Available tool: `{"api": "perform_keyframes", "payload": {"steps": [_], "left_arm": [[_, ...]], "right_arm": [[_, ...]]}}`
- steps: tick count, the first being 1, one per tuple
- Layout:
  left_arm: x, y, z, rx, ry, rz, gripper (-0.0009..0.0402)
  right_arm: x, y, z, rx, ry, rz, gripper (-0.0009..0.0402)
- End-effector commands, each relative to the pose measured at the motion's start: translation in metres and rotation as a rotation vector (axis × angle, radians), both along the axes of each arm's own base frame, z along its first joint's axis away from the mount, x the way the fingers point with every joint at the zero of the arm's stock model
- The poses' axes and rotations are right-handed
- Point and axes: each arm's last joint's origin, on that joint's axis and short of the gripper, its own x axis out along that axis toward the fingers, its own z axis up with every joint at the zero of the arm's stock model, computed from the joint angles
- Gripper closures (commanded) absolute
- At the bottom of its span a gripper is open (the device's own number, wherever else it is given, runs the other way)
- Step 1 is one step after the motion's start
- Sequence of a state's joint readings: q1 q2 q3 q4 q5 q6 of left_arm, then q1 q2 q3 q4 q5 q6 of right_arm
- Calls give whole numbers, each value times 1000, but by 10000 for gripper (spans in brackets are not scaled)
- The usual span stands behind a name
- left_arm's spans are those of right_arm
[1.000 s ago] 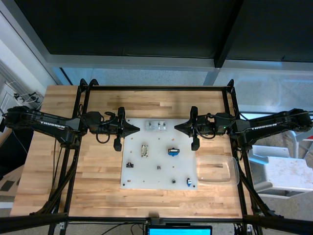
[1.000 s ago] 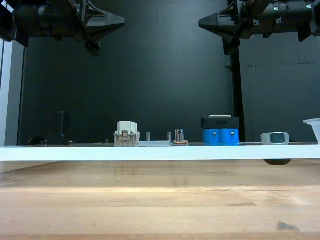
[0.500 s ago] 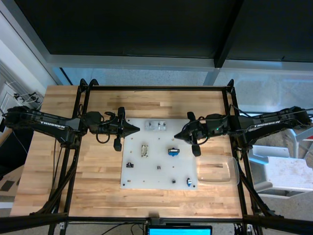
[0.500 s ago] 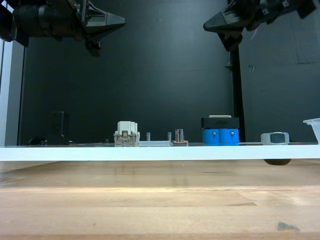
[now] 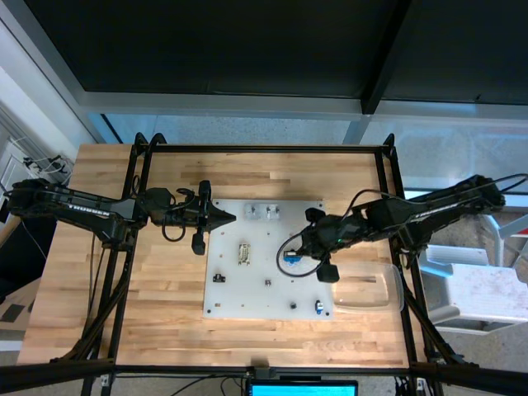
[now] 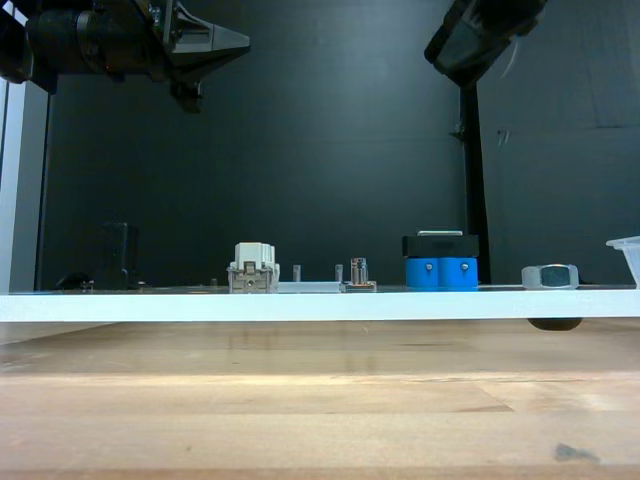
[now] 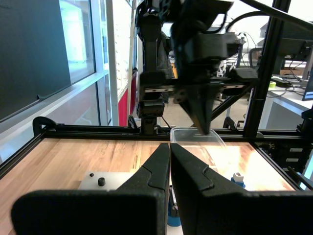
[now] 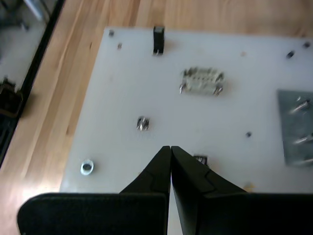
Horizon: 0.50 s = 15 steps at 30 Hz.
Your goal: Unfasten the M12 fastener and place in the container
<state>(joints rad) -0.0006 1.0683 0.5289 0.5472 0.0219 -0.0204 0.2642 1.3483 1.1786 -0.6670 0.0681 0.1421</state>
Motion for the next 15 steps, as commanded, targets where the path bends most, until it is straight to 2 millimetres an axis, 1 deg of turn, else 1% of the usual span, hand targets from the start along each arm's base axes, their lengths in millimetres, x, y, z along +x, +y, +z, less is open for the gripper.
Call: {"api": "perform_keyframes", "payload": {"steps": [1,8,15], "left_arm": [[0,0,0,0,-1,0,393],[0,0,0,0,-1,1,393],[0,0,0,0,-1,0,393]], "right_arm": [[6,11,6,-30,87,11,393],[19,30,18,-20,237,-26,393],[36,42,16,22,343,-142,393]]}}
